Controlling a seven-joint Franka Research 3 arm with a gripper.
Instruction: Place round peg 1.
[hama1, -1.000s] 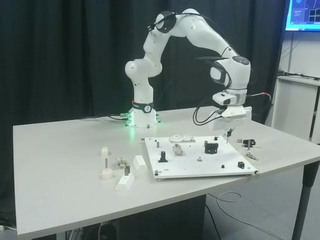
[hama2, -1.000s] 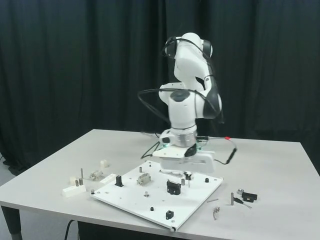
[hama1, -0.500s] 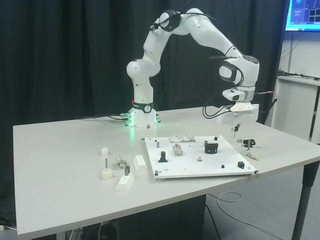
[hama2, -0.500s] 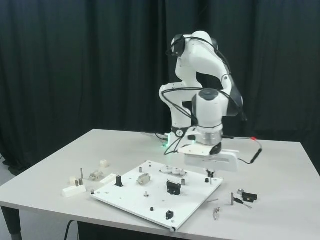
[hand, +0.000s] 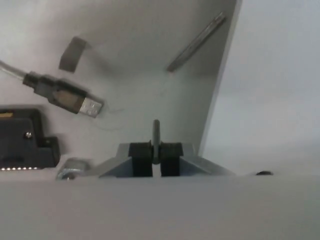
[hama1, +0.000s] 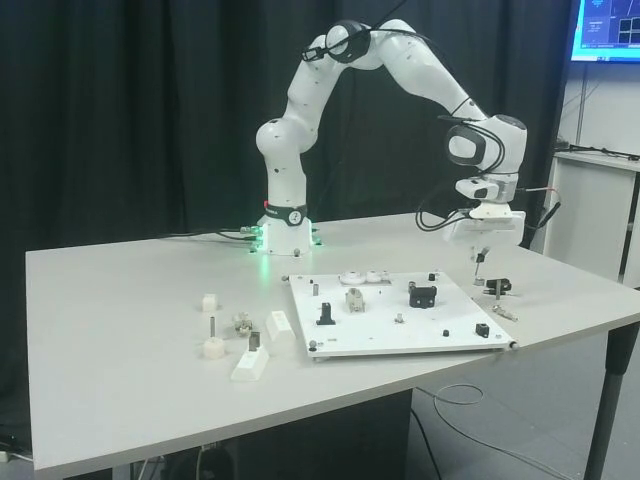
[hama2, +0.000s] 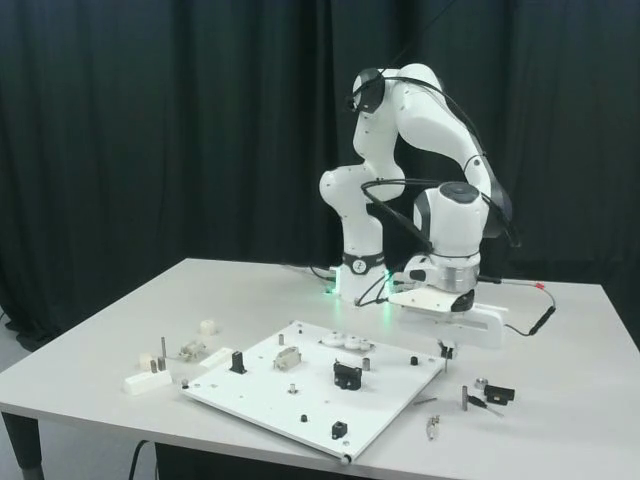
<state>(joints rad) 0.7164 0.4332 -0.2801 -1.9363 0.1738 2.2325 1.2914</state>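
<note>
I find the end effector (hand: 155, 159) pinching round peg 1 (hand: 156, 137), its long axis vertical, hanging beyond the white board's (hama1: 400, 325) edge, above the tabletop (hama1: 130, 330); the board lies inboard.

Thin grey round peg 1 (hand: 156, 136) stands upright, pinched between black fingertips.

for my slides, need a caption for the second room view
White robot arm holds a thin round peg in its end effector above the white assembly board's edge on the grey table.
</note>
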